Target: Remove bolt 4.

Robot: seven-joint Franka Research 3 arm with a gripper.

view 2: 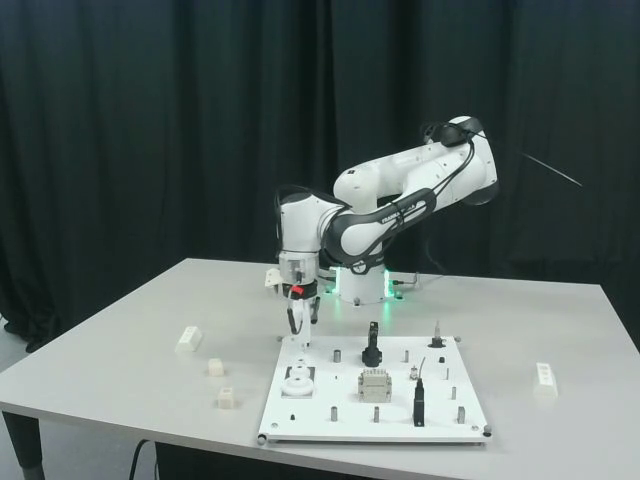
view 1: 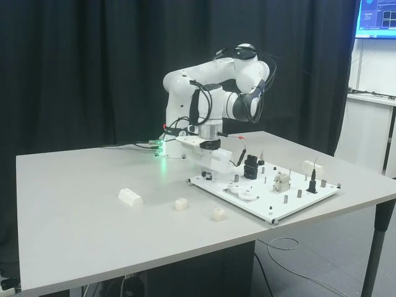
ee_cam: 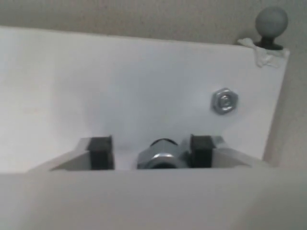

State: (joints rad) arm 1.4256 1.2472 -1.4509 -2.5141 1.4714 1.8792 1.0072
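In the wrist view a grey hex-headed bolt (ee_cam: 160,155) stands on the white board (ee_cam: 120,91), between my gripper's (ee_cam: 151,152) two black pads (ee_cam: 100,152). The bolt sits close against one pad, and a gap separates it from the other. My gripper is open, low over the board. A second hex bolt (ee_cam: 224,100) sits farther off, near the board's edge. In the room views my gripper (view 1: 207,175) (view 2: 300,335) points down at the corner of the board (view 1: 291,207) (view 2: 370,437) nearest the arm's base. The bolt is too small to make out there.
A grey ball knob (ee_cam: 271,21) stands at the board's corner. The board carries a black upright part (view 2: 371,352), a white round part (view 2: 297,381) and several small pegs. Three white blocks (view 2: 188,339) (view 2: 216,367) (view 2: 227,398) lie beside the board, another (view 2: 545,381) on its other side.
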